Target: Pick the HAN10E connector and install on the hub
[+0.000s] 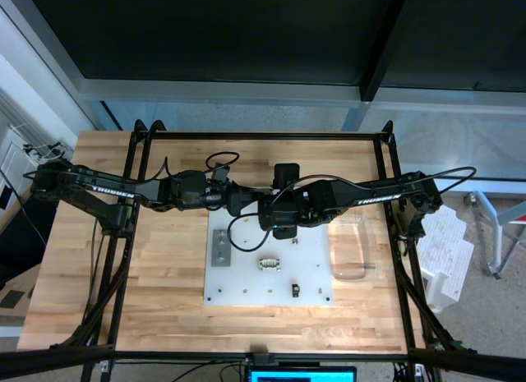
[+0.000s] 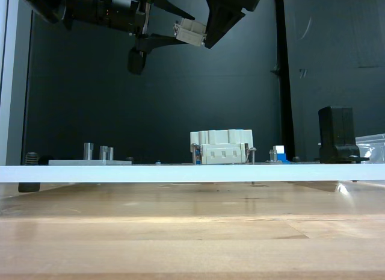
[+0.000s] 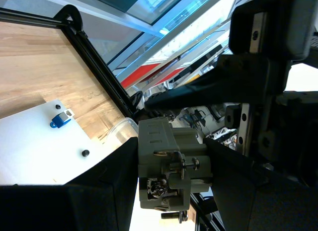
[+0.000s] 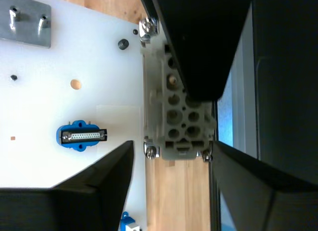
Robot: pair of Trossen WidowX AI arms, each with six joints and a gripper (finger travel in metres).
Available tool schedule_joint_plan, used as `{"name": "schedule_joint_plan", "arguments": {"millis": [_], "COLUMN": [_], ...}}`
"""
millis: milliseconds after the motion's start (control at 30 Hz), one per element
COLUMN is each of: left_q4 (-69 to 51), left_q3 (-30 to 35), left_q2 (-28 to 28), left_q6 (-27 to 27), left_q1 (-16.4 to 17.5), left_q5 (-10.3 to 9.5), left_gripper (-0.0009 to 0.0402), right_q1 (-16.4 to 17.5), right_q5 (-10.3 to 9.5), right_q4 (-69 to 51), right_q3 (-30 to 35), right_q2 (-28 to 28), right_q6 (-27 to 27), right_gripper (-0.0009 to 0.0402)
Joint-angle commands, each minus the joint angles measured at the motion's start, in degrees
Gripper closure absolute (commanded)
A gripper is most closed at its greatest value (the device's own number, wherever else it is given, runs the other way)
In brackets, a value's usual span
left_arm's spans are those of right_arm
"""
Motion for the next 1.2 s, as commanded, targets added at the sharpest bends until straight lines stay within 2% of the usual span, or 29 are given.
{"name": "schedule_joint_plan", "arguments": {"millis": [33,133,200,267,367,433,533,633,700,733,833,900,1033,1200], "left_q4": [0.0,0.0,0.0,0.0,0.0,0.0,0.0,0.0,0.0,0.0,0.0,0.0,0.0,0.0], "left_q3": [0.0,0.0,0.0,0.0,0.0,0.0,0.0,0.0,0.0,0.0,0.0,0.0,0.0,0.0], "left_q2": [0.0,0.0,0.0,0.0,0.0,0.0,0.0,0.0,0.0,0.0,0.0,0.0,0.0,0.0], "left_q6": [0.4,2.1,4.2,8.8,20.7,30.3,45.0,61.2,68.6,70.9,77.4,81.6,90.4,104.4], "left_q1": [0.1,0.1,0.1,0.1,0.0,0.0,0.0,-0.1,-0.2,-0.3,-0.5,-0.7,-0.9,-0.9], "left_q5": [-0.11,-0.09,-0.02,0.02,0.17,2.03,6.12,12.07,14.12,14.6,14.69,14.05,9.6,9.01], "left_gripper": [0.0312,0.0312,0.0312,0.0312,0.0312,0.0312,0.0312,0.0312,0.0312,0.0312,0.0313,0.0317,0.0338,0.0373], "right_q1": [0.2,0.3,0.3,0.3,0.2,0.1,-0.3,-1.1,-1.7,-2.1,-3.5,-4.2,-6.3,-9.1], "right_q5": [-0.04,-0.59,-2.12,-5.44,-11.39,-15.78,-20.0,-22.56,-22.84,-23.67,-27.15,-28.98,-35.12,-41.29], "right_q4": [-1.5,-1.7,-1.9,-1.9,-2.2,-2.5,-2.9,-3.5,-3.7,-3.6,-3.6,-3.6,-3.5,-4.1], "right_q3": [-0.1,-0.1,-0.1,-0.1,-0.1,-0.1,-0.1,-0.1,-0.1,-0.1,0.9,2.5,5.8,9.4], "right_q2": [-0.4,-1.1,-2.0,-3.3,-5.4,-6.6,-7.2,-7.3,-7.4,-7.6,-7.8,-7.8,-7.8,-6.1], "right_q6": [1.0,1.0,2.7,3.9,4.9,5.3,4.9,4.6,4.5,4.4,4.9,4.7,4.4,3.7], "right_gripper": [0.0111,0.0074,0.0059,0.0053,0.0053,0.0057,0.0064,0.0069,0.0069,0.0068,0.0066,0.0066,0.0069,0.0071]}}
